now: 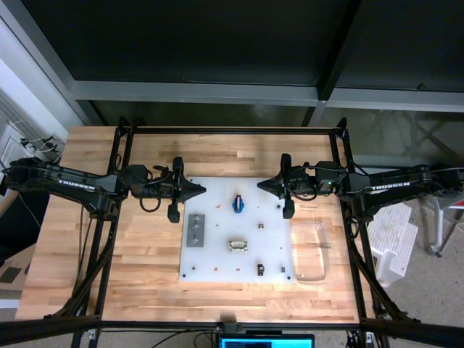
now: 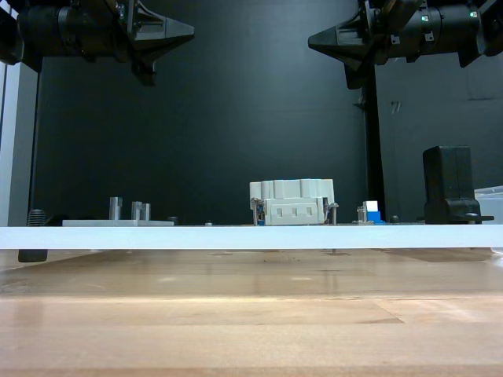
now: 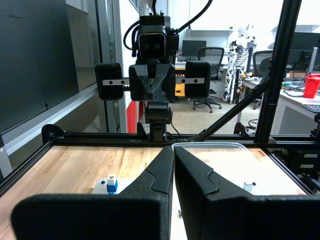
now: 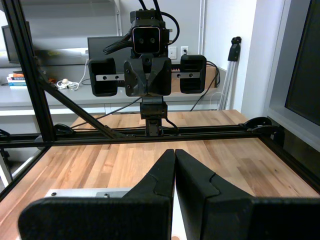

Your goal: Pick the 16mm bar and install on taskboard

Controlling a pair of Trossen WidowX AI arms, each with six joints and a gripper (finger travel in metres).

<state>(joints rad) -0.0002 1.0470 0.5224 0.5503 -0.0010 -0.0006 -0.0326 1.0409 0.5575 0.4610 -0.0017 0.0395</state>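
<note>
Up over the board's (image 1: 217, 270) far edge, left hand (image 1: 202, 190) and right hand (image 1: 260, 184) both hang clenched on nothing, tips facing; bar is probably one of the upright pegs (image 2: 115, 207) in the grey block (image 1: 196, 229), nearer the left hand, can't single it out.

Black left arm (image 1: 69, 180) and right arm (image 1: 391, 181), white-lettered, cables looped, pointed left gripper (image 1: 201, 189), right gripper (image 1: 261, 183) over the table's (image 1: 94, 239) middle

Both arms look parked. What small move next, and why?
Probably just tilt the right gripper down to inspect the grey block: both it and the left gripper hang shut, empty, above the taskboard's far edge, and pegs stand upright in that block.
</note>
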